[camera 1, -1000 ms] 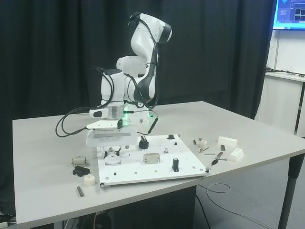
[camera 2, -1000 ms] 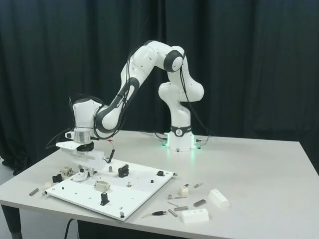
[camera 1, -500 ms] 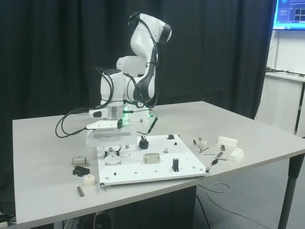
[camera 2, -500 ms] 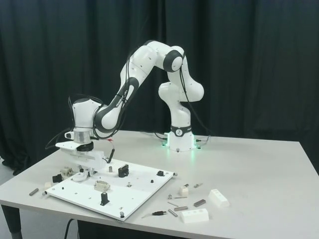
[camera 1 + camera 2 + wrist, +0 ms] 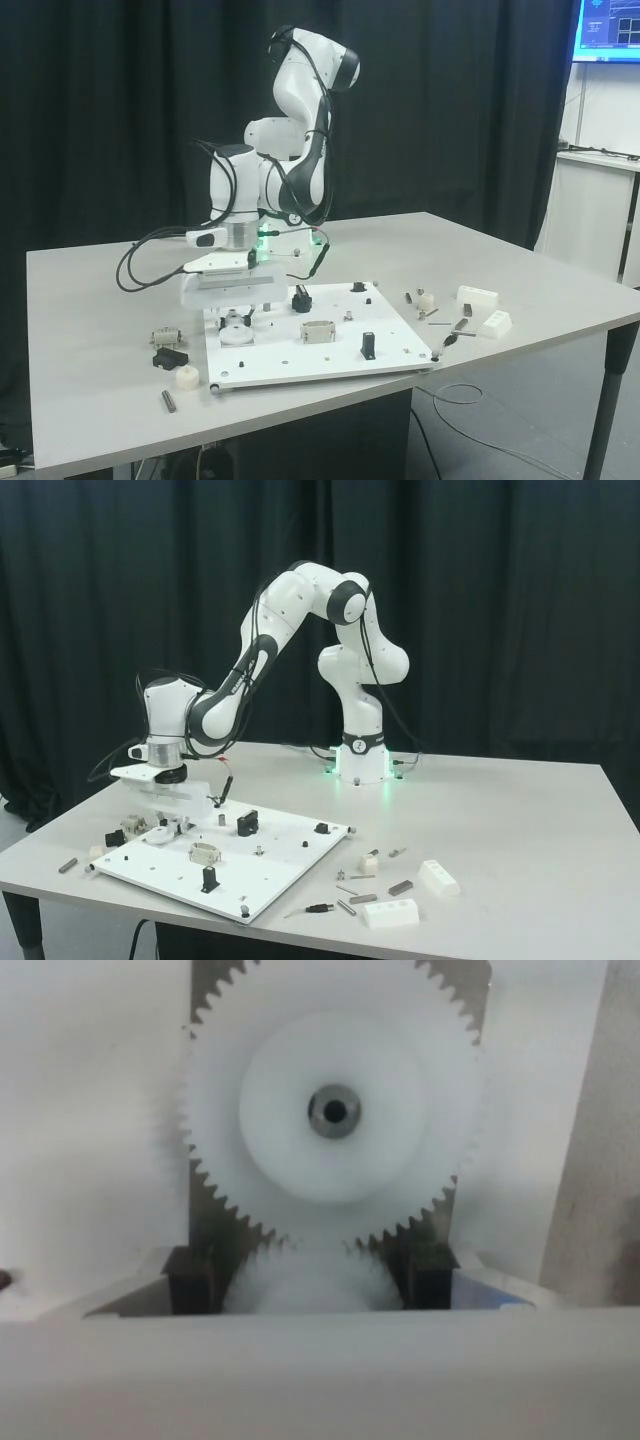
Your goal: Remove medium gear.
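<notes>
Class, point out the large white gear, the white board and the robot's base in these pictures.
large white gear (image 5: 335,1110), wrist view, its centre hub.
white board (image 5: 330,358), first room view, bare top surface.
robot's base (image 5: 362,765), second room view, its foot.

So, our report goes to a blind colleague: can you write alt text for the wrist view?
A large white gear with a dark centre hole fills the wrist view, seen face-on. Two black fingertips of the pincer stand on either side of a smaller white toothed part, which meets the big gear's teeth. White surfaces lie all around.
</notes>
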Controlling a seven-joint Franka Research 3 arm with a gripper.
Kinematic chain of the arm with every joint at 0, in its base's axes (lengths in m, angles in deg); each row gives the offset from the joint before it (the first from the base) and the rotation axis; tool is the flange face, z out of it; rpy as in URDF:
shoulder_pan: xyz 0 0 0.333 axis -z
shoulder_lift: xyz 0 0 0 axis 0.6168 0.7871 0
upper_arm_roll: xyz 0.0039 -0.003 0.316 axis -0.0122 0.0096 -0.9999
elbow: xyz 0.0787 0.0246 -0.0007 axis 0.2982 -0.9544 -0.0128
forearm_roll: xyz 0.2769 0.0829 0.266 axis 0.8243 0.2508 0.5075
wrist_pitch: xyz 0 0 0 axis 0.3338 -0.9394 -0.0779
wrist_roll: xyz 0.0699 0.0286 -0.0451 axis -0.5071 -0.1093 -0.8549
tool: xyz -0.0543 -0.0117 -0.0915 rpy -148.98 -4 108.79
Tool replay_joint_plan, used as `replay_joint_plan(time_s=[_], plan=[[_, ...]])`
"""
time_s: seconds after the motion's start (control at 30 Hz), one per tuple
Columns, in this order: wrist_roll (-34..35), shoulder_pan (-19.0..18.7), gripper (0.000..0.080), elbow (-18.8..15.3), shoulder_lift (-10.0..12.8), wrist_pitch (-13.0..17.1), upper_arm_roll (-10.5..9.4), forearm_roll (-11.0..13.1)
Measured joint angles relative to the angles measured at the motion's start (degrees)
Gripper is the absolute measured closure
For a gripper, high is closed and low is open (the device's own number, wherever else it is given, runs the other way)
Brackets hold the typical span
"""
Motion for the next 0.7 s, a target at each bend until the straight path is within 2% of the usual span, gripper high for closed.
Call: replay_joint_plan(time_s=[0.23,0.4,0.53,0.7], plan=[[7.59,0.15,0.041,0.05,-0.02,-0.01,0.02,0.25],[8.69,0.15,0.041,0.07,-0.02,-0.05,0.04,0.25],[6.83,0.15,0.041,0.15,-0.03,-0.24,0.04,0.02],[-0.89,0.14,0.041,0.51,-0.03,-1.08,0.11,-0.26]])
